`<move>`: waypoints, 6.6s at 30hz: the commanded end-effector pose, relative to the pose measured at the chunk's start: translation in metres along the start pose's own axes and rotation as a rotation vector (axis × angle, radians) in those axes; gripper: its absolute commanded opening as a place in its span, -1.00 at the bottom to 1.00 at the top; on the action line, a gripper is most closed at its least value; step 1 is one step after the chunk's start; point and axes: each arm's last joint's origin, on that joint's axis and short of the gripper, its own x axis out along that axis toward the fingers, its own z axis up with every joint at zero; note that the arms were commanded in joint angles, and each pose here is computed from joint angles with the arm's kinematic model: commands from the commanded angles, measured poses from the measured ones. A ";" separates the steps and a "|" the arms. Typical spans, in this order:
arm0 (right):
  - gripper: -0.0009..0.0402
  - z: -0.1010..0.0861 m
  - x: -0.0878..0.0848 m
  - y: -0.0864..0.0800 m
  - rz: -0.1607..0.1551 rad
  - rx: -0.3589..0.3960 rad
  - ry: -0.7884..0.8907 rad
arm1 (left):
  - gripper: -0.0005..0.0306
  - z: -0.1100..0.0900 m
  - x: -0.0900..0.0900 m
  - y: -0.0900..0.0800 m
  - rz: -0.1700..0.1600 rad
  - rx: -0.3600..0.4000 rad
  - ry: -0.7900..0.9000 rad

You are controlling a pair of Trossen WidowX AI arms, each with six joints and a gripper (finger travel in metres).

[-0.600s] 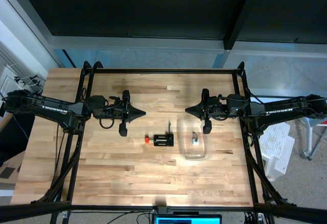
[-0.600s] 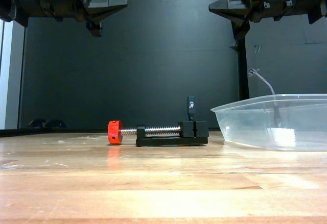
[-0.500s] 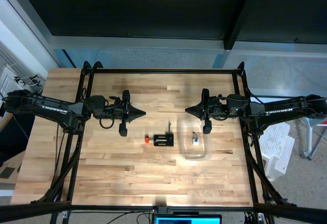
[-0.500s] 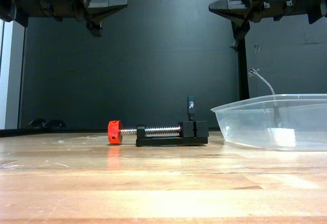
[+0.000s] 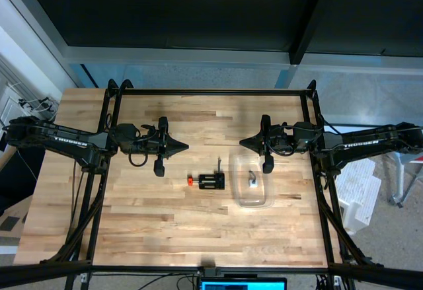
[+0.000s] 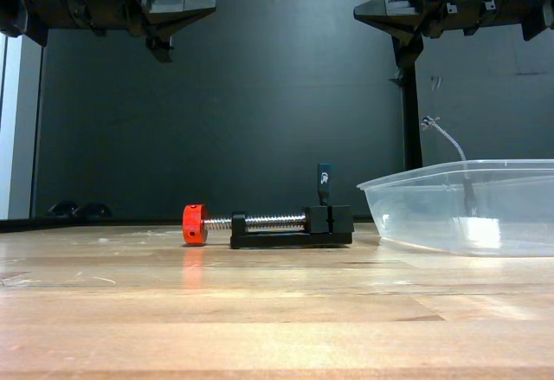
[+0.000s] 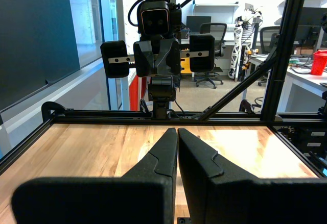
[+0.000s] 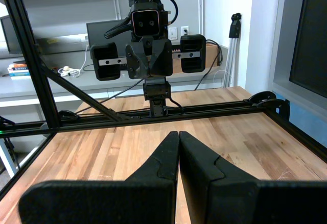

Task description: Pick the USB-C connector and install on taskboard

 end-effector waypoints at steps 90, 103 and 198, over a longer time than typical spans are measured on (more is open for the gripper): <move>-0.04 -0.027 0.057 0.057 -0.053 -0.107 1.426 | -0.96 0.000 0.000 0.000 0.000 0.000 0.000; -0.04 -0.047 0.063 0.061 -0.066 -0.123 1.415 | -0.96 0.000 0.000 0.000 0.000 0.000 0.000; -0.87 -0.091 0.059 0.061 -0.038 -0.134 1.384 | -0.96 0.000 0.000 0.000 0.000 0.000 0.000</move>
